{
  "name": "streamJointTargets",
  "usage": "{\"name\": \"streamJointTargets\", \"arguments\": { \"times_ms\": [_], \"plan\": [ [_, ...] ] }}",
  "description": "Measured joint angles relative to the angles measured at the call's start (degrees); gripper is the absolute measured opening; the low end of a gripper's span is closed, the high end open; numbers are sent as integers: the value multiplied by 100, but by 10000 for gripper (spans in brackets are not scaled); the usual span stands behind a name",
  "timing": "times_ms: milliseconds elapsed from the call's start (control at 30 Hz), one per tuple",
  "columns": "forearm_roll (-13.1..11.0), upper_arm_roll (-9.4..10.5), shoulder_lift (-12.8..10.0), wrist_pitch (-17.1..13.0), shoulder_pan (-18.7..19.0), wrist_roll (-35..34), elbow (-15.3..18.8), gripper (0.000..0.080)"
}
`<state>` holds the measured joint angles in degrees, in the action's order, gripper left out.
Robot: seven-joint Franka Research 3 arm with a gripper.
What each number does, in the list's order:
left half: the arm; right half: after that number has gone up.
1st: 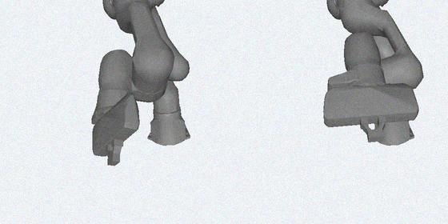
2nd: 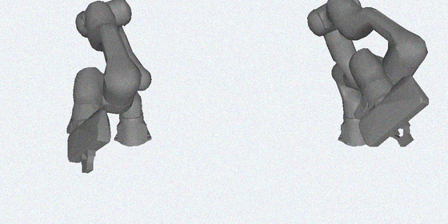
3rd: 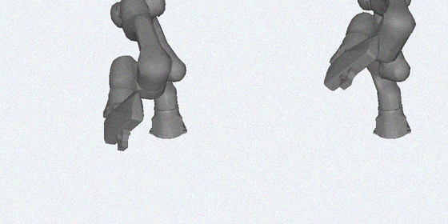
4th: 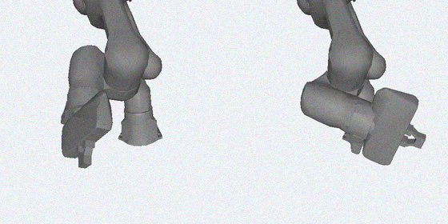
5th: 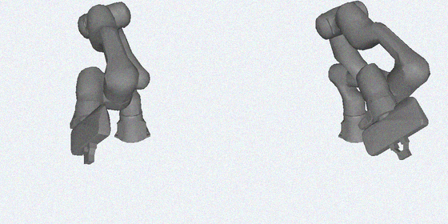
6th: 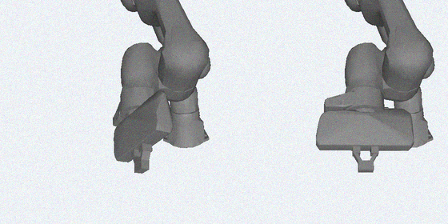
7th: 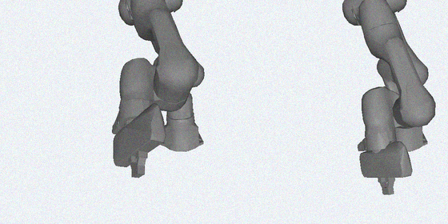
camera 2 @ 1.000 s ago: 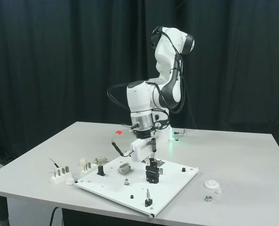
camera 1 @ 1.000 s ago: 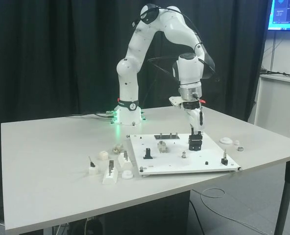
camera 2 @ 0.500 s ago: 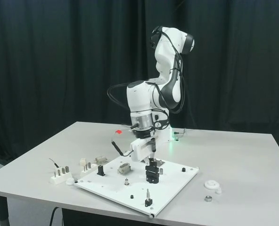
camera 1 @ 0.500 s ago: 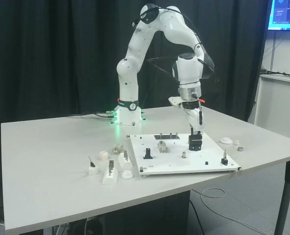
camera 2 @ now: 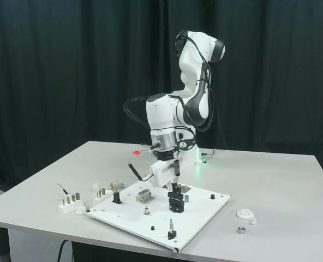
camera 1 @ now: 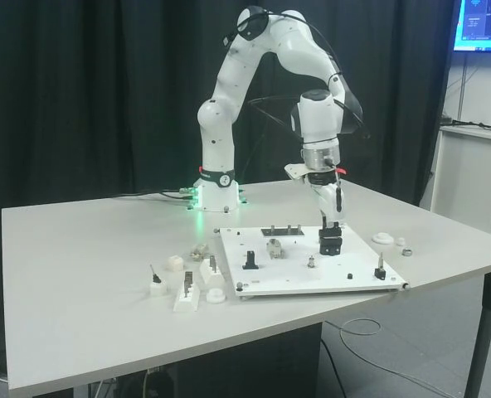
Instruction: Insert D-SUB.
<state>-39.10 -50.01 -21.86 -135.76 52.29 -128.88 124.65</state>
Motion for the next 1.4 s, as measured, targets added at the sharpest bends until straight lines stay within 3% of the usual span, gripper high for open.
{"name": "streamJointTargets", "arguments": {
  "times_ms": [900,1400],
  "plan": [
    [-186,-18,0,-48,8,-110,39,149],
    [-391,-139,-1,-83,113,-200,106,148]
  ]
}}
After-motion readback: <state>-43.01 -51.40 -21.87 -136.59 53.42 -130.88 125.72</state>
